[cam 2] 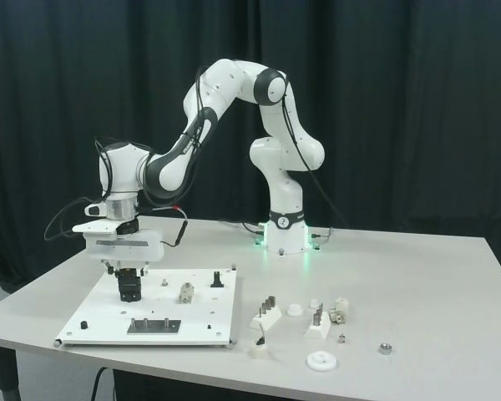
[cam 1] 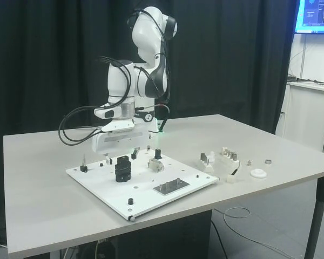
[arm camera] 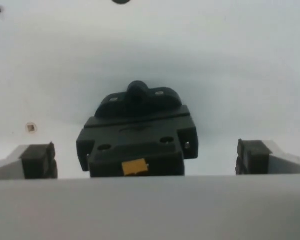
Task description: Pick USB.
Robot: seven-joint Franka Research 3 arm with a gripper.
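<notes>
The grey table (cam 1: pixel 54 178) carries a flat white square board (cam 1: pixel 146 199), and the white seven-joint arm (cam 2: pixel 234 92) reaches out from its base to hang over the board's far corner. Below the arm's wrist the claw (arm camera: pixel 145 157) hovers with its two fingers spread wide and nothing between them. Directly beneath the claw, midway between the fingertips in the wrist view, stands the black blocky USB plug (arm camera: pixel 137 137), seated upright on the board with its rounded cable stub pointing away from the claw. A grey metal plate (cam 1: pixel 171 186) and a few small black pegs sit on the board well apart from the claw, and loose small white parts (cam 2: pixel 321 361) lie on the table farther off. By my judgement the step in hand is the approach: the claw is lined up but not yet touching. The next move calls for a straight descent until the fingertips flank the plug's sides, then a firm squeeze before lifting.
</notes>
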